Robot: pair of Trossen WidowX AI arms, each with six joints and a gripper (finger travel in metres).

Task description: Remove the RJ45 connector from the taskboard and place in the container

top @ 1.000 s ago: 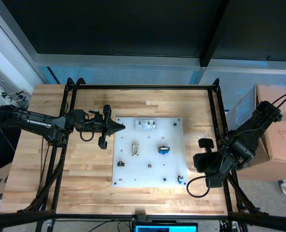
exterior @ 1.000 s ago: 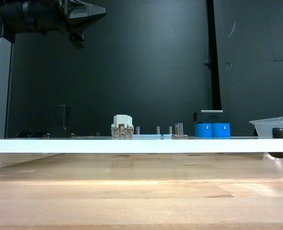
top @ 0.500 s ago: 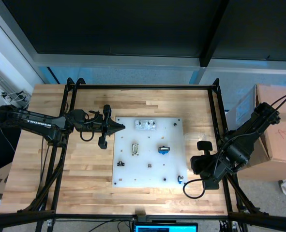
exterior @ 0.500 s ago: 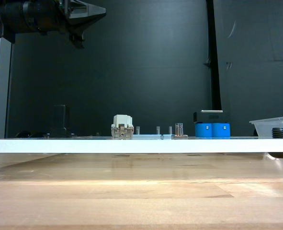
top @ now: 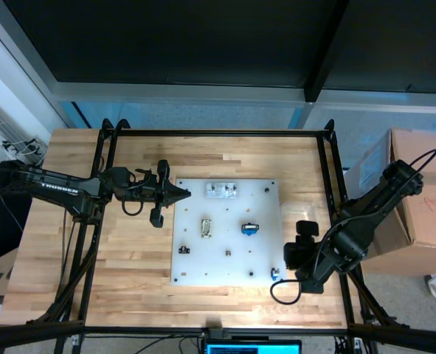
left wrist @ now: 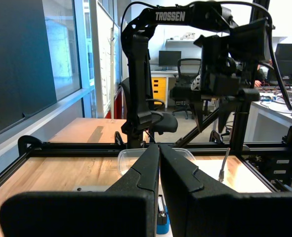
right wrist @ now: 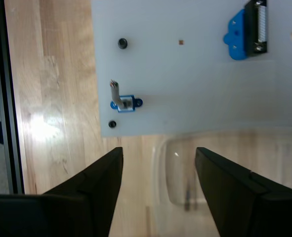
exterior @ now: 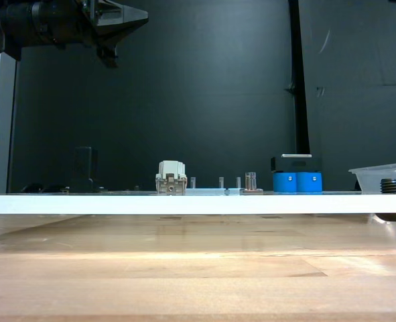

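The RJ45 connector (right wrist: pixel 117 97) is a small pale plug standing in a blue mount near the near right corner of the white taskboard (top: pixel 225 254). It appears from above as a tiny blue spot, the RJ45 connector (top: pixel 275 273), and nothing touches it. The clear container (top: pixel 300 212) lies on the table just right of the board. My right gripper (top: pixel 286 259) hovers over the board's right edge and the container (right wrist: pixel 225 163), with its fingers (right wrist: pixel 104 187) wide apart and nothing between them. My left gripper (top: pixel 184 194) hangs high at the board's left edge, its fingers (left wrist: pixel 146 173) pressed together.
The board also carries a blue connector block (top: pixel 249 228), a white connector (top: pixel 206 228) and a silver part (top: pixel 223 191). A black frame rail (top: pixel 336 192) runs along the table's right side. A cardboard box (top: pixel 420 214) stands beyond it.
The right arm has swung left and nearer, bringing its gripper from beside the table's right edge to over the board's near right corner. The left arm has not moved.
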